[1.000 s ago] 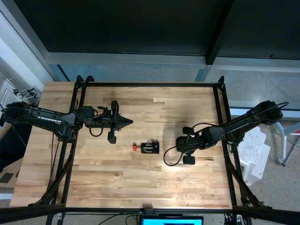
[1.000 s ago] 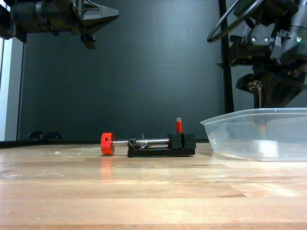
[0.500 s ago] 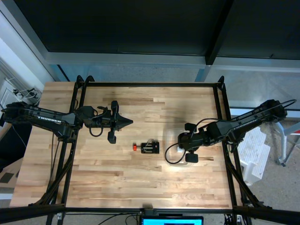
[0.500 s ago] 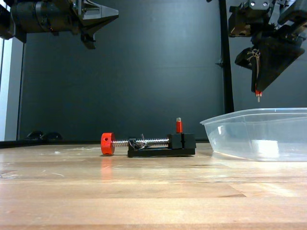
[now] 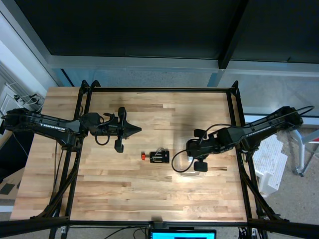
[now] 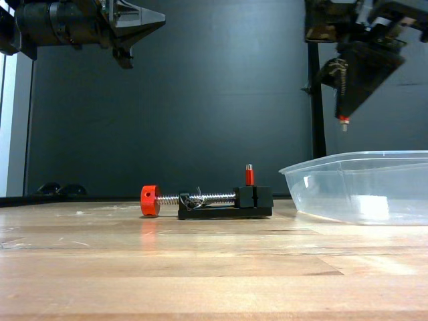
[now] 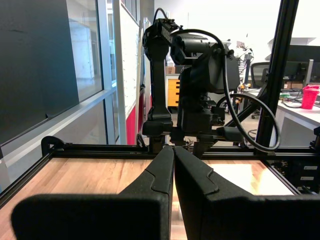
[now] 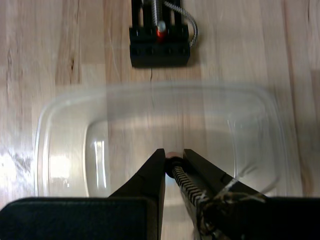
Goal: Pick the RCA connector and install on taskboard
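**Plug in the air, and the carry to the block comes next**

The right gripper (image 6: 343,115) hangs at upper right of the low view, clamped on the plug (image 6: 344,122). The plug's red collar and silver tip point down above the clear tub (image 6: 321,187). The pick looks done, so transport is the step in hand. The black block (image 6: 225,204) sits at centre frame, left of the tub and well apart from the plug. Next up: travel left, line the tip over the red post (image 6: 249,175), then descend straight. The left gripper (image 6: 160,24) is parked upper left, fingers pressed together, empty.
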Action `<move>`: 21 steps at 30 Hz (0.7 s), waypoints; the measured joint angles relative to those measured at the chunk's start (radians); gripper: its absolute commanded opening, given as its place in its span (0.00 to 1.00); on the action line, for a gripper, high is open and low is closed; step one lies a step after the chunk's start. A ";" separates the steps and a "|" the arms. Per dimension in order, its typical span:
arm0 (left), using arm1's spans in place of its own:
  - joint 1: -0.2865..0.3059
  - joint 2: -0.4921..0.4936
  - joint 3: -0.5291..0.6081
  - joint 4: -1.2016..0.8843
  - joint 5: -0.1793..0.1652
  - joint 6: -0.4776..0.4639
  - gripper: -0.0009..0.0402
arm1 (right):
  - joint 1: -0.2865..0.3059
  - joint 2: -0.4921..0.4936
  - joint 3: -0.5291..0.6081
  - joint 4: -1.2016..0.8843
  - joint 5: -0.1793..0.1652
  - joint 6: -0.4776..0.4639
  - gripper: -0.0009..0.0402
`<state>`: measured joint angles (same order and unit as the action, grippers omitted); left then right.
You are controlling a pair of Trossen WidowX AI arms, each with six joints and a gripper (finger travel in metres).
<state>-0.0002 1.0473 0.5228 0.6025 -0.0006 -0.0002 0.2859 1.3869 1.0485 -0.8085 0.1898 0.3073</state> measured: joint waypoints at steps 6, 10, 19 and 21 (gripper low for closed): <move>0.000 0.000 0.000 0.000 0.000 0.000 0.02 | -0.029 0.087 0.082 -0.004 -0.003 -0.023 0.03; 0.000 0.000 0.000 0.000 0.000 0.000 0.02 | -0.043 0.146 0.132 -0.003 -0.004 -0.030 0.03; 0.000 0.000 0.000 0.000 0.000 0.000 0.02 | -0.057 0.285 0.243 0.017 -0.009 -0.037 0.03; 0.000 0.000 0.000 0.000 0.000 0.000 0.02 | -0.061 0.310 0.268 0.017 -0.009 -0.037 0.03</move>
<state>-0.0002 1.0473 0.5224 0.6025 -0.0006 -0.0002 0.2249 1.6966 1.3167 -0.7918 0.1810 0.2707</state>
